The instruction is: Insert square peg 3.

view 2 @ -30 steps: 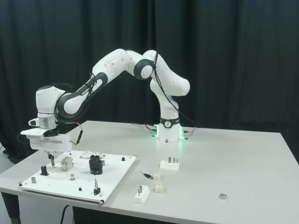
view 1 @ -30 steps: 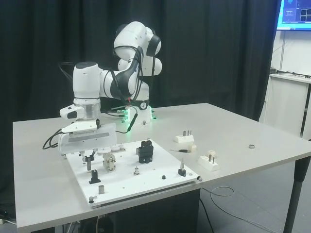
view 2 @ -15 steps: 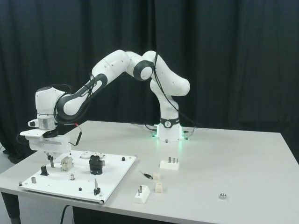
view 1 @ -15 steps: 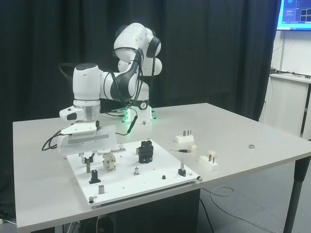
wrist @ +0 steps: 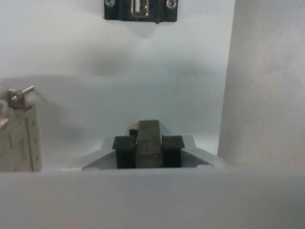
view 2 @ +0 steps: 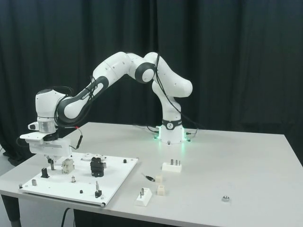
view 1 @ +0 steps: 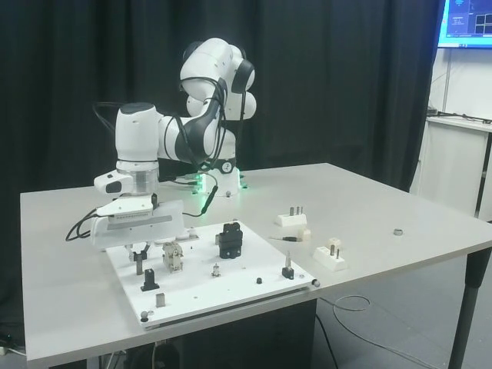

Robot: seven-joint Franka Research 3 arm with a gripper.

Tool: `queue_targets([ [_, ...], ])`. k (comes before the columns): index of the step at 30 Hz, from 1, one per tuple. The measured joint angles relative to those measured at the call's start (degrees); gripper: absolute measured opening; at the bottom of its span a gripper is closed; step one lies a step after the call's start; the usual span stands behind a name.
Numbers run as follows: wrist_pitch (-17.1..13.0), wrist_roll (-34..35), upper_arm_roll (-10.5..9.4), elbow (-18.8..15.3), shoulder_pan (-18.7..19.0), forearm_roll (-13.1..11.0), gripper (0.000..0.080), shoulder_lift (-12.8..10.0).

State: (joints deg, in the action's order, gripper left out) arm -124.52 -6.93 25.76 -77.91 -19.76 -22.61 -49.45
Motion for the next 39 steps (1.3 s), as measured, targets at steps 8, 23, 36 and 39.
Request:
queue_targets([
  [8,0.3,0.4,0.17,0.0,0.0,0.0,0.011,0.0],
  [23,0.7,0.4,0.27,0.0,0.0,0.0,0.011,0.0],
  [36,1.3,0.4,0.27,0.1,0.0,-0.1,0.011,0.0],
  [39,1.5,0.4,0.27,0.2,0.1,-0.1,0.011,0.0],
])
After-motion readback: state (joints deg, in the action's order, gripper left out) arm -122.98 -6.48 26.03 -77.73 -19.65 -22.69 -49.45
